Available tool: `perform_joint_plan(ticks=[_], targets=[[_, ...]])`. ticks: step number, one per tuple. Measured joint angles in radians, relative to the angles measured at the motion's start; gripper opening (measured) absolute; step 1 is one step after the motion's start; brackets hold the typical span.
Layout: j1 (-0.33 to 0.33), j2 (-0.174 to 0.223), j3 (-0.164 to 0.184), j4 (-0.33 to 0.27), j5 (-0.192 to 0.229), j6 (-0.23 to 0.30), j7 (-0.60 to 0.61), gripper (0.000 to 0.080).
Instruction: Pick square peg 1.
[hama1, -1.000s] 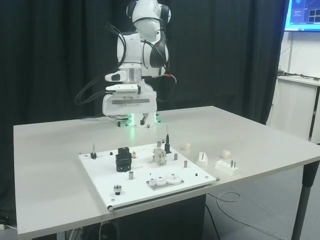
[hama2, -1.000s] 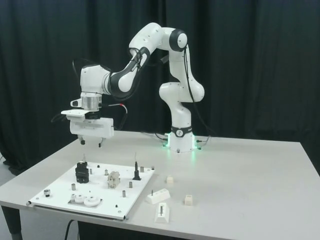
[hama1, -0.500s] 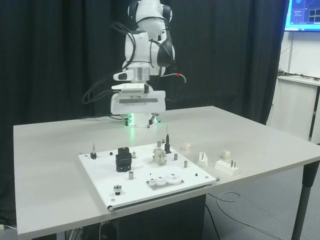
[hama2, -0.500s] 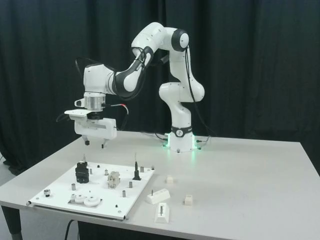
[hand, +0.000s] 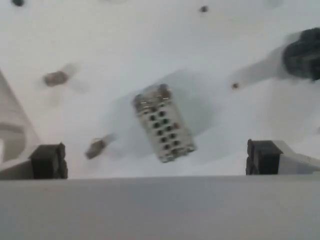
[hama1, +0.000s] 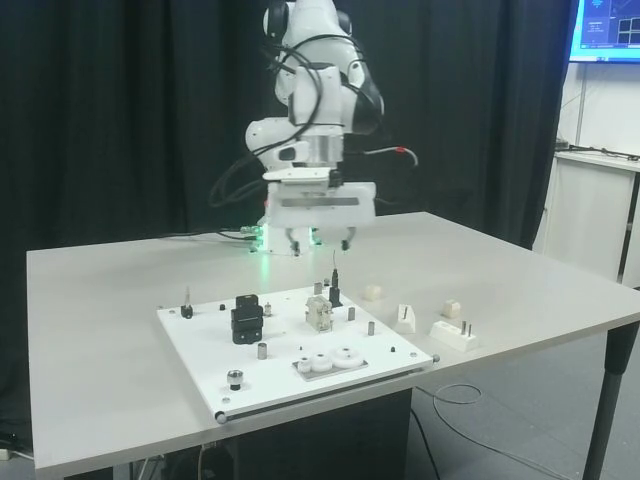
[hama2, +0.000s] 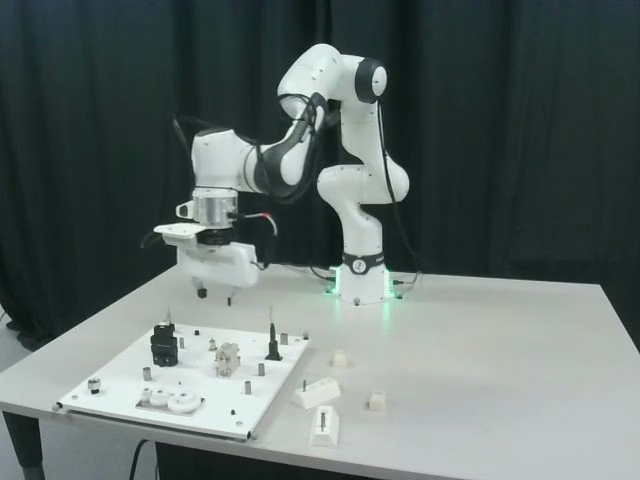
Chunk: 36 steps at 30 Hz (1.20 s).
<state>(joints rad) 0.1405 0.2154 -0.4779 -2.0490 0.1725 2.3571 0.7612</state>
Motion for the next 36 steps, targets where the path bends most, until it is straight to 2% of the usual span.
perform_joint_plan(ticks=[10, 22, 27, 36], targets=[[0.101, 0.023, 0.004, 0.001, -0.053, -0.001, 0.159, 0.08], [0.183, 0.077, 0.016, 0.016, -0.085, -0.004, 0.501, 0.08], [0.208, 0.1, 0.019, 0.026, -0.098, -0.01, 0.639, 0.08], [0.213, 0.151, 0.049, 0.064, -0.103, -0.01, 0.741, 0.08]])
